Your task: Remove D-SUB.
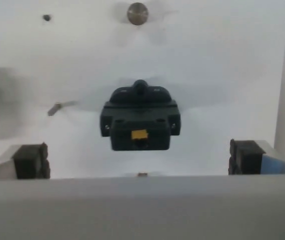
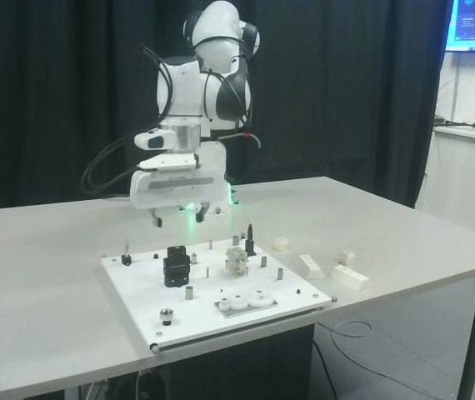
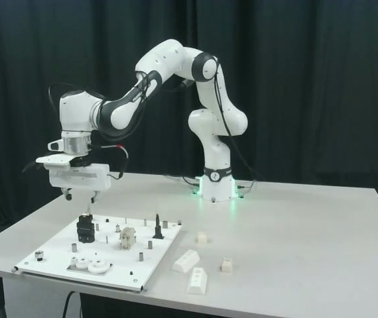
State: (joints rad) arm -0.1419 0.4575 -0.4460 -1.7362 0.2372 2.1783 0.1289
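Black plastic marks the D-SUB (image 1: 140,117), which sits plugged upright on the white board (image 2: 292,293) near the board's far-left quarter, as seen from the first room view. In both room views the gripper (image 2: 177,217) hangs above the connector, well clear of it. The wrist view shows the 2 black fingertips (image 1: 31,161) spread wide, one on each side of the connector, with nothing held between them.

Judgement: the removal has not begun; the connector looks fully seated and untouched.

Risks noted from this position:

1. Off-centre descent. The connector lies roughly midway between the fingers in the wrist view, but any drift on the way down could bring 1 fingertip onto the housing top instead of beside it, pressing the part harder into its socket.

2. Neighbouring parts. A short metal pin (image 1: 61,107) stands just beside the connector, and other pegs (image 2: 189,292) stand near on the board. Widely spread fingers could strike one during the descent.

3. Grip on the wrong faces. The housing has a rounded top and stepped sides; closing on the rounded part would likely let it slip during the pull.

4. Tilted extraction. A pull that is not straight could jam the connector or lift the board off the grey table (image 2: 54,250), since no clamp on the board can be made out.
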